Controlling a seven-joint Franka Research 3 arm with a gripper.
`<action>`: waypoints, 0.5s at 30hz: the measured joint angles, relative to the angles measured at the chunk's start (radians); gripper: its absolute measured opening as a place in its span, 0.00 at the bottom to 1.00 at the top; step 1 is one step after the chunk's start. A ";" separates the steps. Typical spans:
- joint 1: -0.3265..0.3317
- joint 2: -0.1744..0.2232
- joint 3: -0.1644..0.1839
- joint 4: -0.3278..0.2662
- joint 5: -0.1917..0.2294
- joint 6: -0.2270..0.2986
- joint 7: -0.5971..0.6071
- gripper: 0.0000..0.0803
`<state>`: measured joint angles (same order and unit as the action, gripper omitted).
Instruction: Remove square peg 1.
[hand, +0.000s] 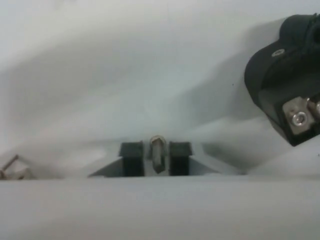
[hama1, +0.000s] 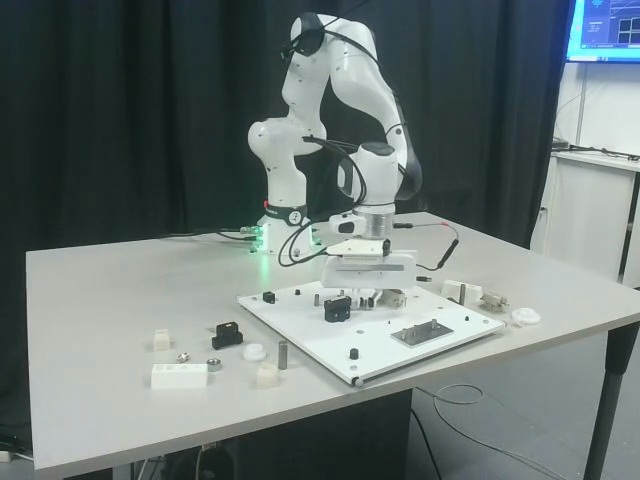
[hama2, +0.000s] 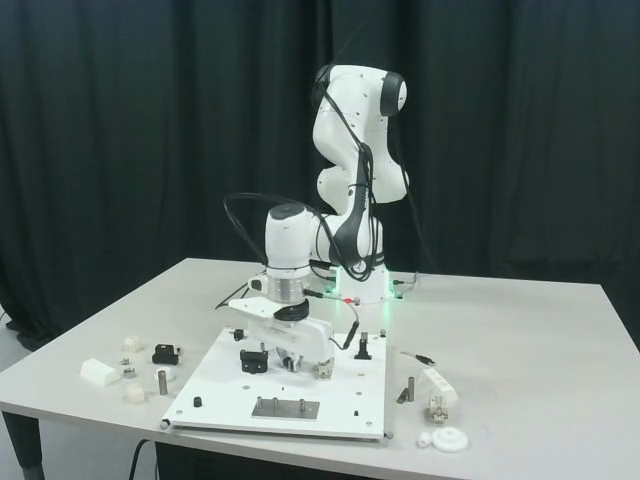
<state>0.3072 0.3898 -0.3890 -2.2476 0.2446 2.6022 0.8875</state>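
Wrist view first: the gripper (hand: 156, 157) is low over the white board (hand: 150, 90), and its two black pads (hand: 131, 159) sit close either side of a small metal-looking peg (hand: 157, 152), which pokes up between them. Looks to me like they're clamped on it, or near enough; any gap is too fine to see. A black fixture (hand: 285, 80) with a screw head sits off to one side. No writing readable here.

First room view: the arm (hama1: 330, 110) reaches down to the middle of the board (hama1: 380, 350), with the gripper (hama1: 366, 292) right at the surface. The peg itself is hidden behind the fingers from here. A black block (hama1: 336, 308) stands just beside the gripper. Loose bits lie on the table (hama1: 100, 290), like a white block (hama1: 180, 375) and a white gear (hama1: 526, 316). A screen (hama1: 604, 28) glows in the corner, text too small to read.

Second room view: same story, gripper (hama2: 300, 362) down on the board (hama2: 230, 400), peg not clearly visible.

My guess on handling: the peg is stiff, light and probably smooth, so a bit slippery. Grab it on its flat sides near the top and pull straight up, since tilting it could jam it in the hole.
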 joint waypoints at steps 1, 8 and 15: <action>0.000 0.000 0.000 0.000 0.002 0.000 -0.001 0.40; -0.003 0.000 0.001 0.000 0.006 0.000 -0.015 0.11; -0.003 0.000 0.001 0.000 0.009 0.000 -0.016 0.06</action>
<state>0.3038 0.3897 -0.3884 -2.2477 0.2537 2.6022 0.8715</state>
